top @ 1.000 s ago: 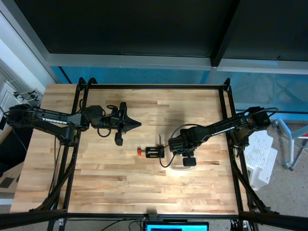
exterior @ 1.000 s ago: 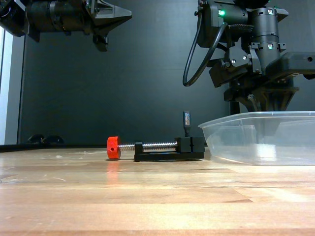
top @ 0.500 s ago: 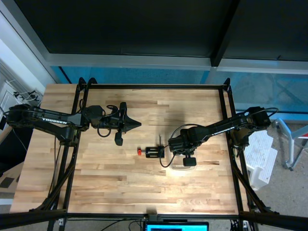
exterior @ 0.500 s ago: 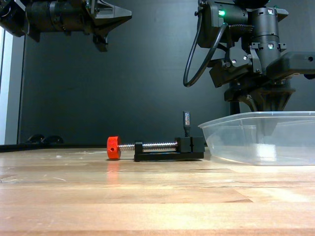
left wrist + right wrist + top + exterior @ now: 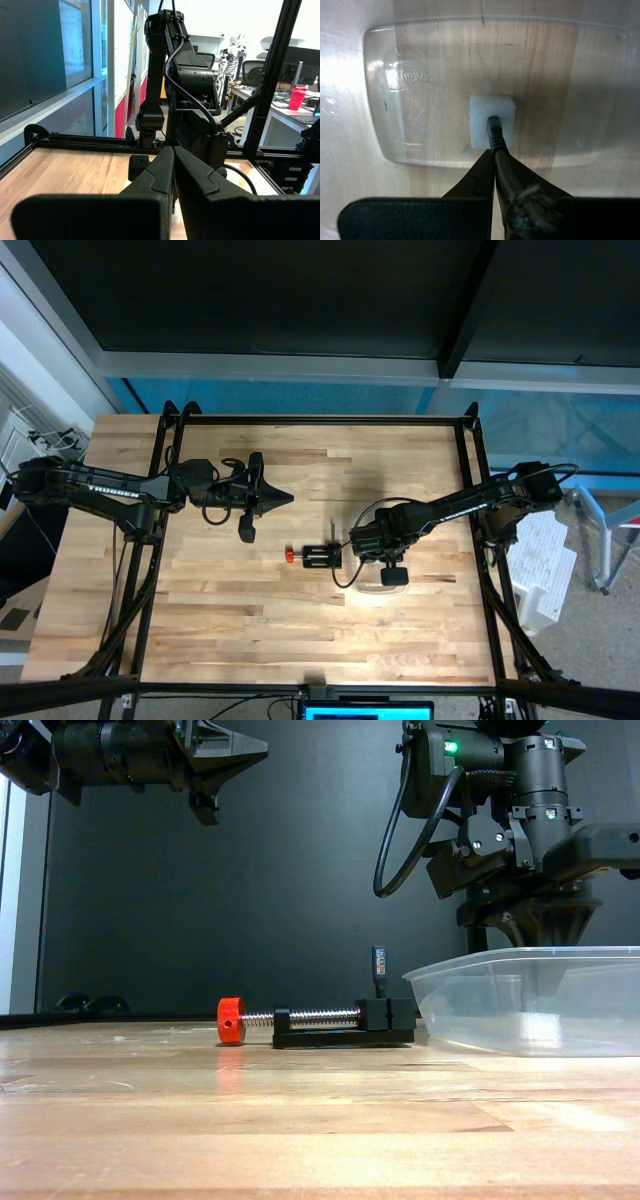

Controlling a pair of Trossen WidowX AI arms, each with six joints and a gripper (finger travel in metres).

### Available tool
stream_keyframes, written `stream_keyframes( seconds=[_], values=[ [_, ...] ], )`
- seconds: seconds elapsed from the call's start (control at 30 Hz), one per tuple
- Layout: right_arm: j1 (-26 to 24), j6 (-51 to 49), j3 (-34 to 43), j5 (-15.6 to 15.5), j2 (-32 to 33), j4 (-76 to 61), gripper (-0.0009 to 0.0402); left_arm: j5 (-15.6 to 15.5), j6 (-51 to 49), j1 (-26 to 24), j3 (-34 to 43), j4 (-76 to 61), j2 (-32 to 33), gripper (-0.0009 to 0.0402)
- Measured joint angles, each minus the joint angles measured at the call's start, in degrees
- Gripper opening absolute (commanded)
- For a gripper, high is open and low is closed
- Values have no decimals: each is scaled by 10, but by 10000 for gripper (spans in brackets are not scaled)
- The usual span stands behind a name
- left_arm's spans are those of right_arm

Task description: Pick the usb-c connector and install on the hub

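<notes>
Tabletop (image 5: 250, 620): left end effector (image 5: 288, 498) aloft; right end effector (image 5: 492, 151) holds usb-c connector (image 5: 493, 127).

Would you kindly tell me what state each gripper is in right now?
Left gripper: shut, holding nothing, high over the table.
Right gripper: shut on the usb-c connector, above the clear tray.

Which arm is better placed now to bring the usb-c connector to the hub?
Right. The right gripper is over the clear tub, shut on the usb-c connector at the foam block, near the hub. The left gripper, shut and empty, hovers farther away.
</notes>
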Motion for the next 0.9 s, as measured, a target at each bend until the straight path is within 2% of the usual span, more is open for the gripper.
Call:
stream_keyframes(
  seconds=[0.9],
  values=[
    [0,-2,0,2,-16,-13,0,0,0,0,0,0,0,0]
  ],
)
